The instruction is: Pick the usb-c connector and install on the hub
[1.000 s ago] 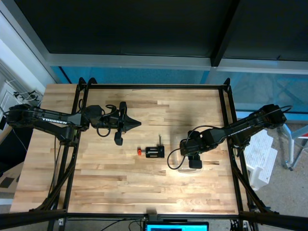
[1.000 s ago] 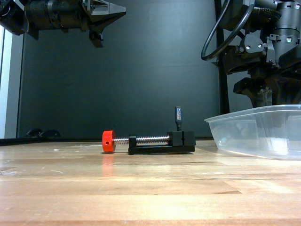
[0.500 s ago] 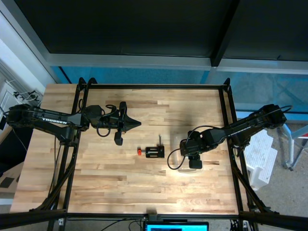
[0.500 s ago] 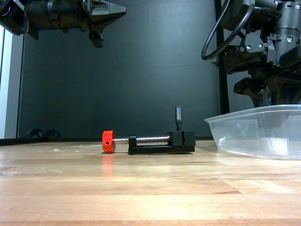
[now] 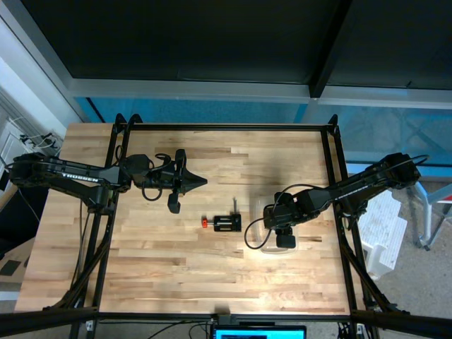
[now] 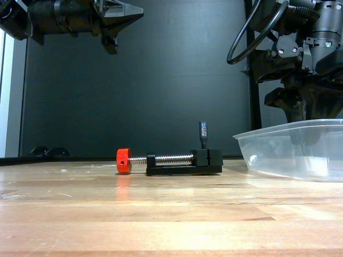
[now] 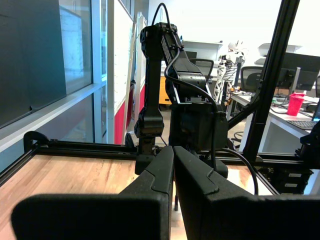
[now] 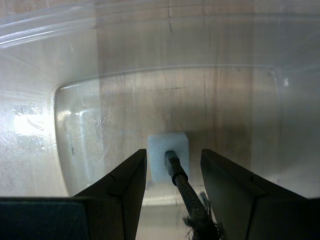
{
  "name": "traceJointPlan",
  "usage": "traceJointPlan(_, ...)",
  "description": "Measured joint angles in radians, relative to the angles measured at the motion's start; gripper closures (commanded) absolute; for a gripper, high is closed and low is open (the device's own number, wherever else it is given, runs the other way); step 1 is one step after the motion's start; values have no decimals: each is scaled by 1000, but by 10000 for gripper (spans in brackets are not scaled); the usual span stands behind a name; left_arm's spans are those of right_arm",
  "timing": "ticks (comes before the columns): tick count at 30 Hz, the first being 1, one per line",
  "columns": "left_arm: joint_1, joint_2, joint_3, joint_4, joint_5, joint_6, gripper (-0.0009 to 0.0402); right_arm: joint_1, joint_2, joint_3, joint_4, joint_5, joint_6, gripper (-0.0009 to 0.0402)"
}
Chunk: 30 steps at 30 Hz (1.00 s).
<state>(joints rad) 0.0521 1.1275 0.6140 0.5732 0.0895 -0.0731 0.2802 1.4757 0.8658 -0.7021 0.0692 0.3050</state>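
- Wooden table (image 5: 212,282), inside a black frame, had a dark wall at its far side.
- Left claw (image 5: 203,181) hung high above the table's left half and pointed toward the middle, well apart from the clamp. Its fingers (image 7: 160,172) were pressed together.
- Right claw (image 8: 173,152) pointed down into a clear plastic tub (image 6: 278,150) on the table's right half. Its fingers (image 8: 132,175) were spread, one on each side of the connector, and neither touched it.
- Connector (image 8: 171,161) sat in the tub with its black end at a white foam block (image 8: 161,144). Its braided cable (image 8: 189,197) ran back between the spread fingers, and the claw did not grip it.
- Black clamp (image 6: 182,163) with a red knob (image 6: 124,160) lay flat on the table near the tub, between the two arms.
- Hub (image 6: 202,131) stood upright in the clamp, at the end nearer the tub. The connector was well apart from it.
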Motion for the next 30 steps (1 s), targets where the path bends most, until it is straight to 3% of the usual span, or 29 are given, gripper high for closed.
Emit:
traceJointPlan(14, 0, 0, 0, 0, 0, 0, 393, 0, 0, 0, -54, 2, 0, 246)
traceJointPlan(30, 0, 0, 0, 0, 0, 0, 393, 1, 0, 0, -56, -11, -24, 320)
